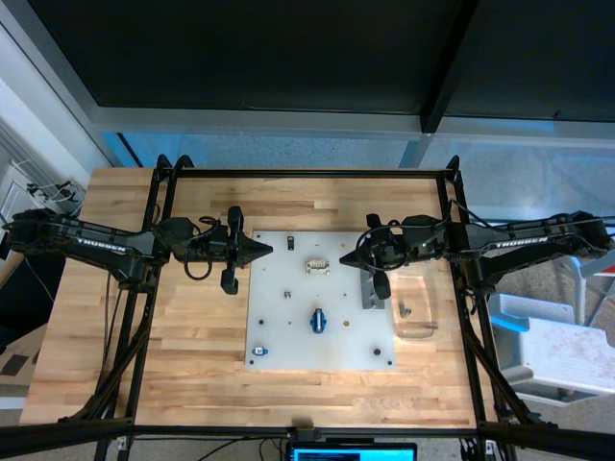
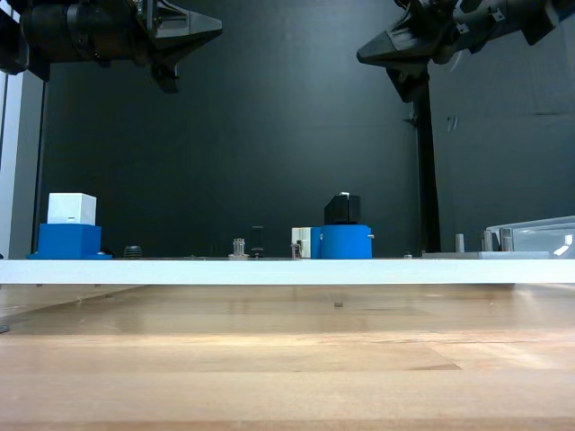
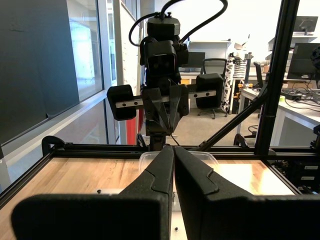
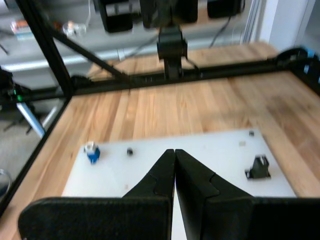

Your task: Pick the 16mm cylinder and place it in the taskboard

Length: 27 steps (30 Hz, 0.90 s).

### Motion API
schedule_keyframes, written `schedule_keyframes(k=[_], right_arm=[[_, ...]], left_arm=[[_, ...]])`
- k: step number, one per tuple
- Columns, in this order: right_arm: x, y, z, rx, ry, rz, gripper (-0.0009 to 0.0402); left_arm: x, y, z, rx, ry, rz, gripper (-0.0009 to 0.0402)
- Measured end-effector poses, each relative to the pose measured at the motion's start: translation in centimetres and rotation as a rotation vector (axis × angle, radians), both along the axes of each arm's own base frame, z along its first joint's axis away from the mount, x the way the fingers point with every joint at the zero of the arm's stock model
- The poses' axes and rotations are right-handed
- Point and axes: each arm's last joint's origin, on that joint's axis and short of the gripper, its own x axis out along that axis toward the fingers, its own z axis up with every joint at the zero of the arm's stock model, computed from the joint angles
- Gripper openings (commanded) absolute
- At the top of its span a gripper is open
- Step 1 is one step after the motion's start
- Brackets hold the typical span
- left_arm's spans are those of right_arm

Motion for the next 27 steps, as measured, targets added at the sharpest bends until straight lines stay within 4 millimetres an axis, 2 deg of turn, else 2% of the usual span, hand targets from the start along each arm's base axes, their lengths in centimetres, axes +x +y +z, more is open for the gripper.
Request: schedule_keyframes(k=[13, 27], right_arm=[[-1.2, 1.0, 1.3, -0.047, 0.25, -0.017, 0.0], [-2.5, 1.3, 1.3, -0.032, 0.445, -0.021, 0.0]], left_arm=[[0.0, 0.0, 0.0, 0.0, 0.0, 0.0, 0.0], [0.0, 0.0, 0.0, 0.0, 0.001, 0.0, 0.0]])
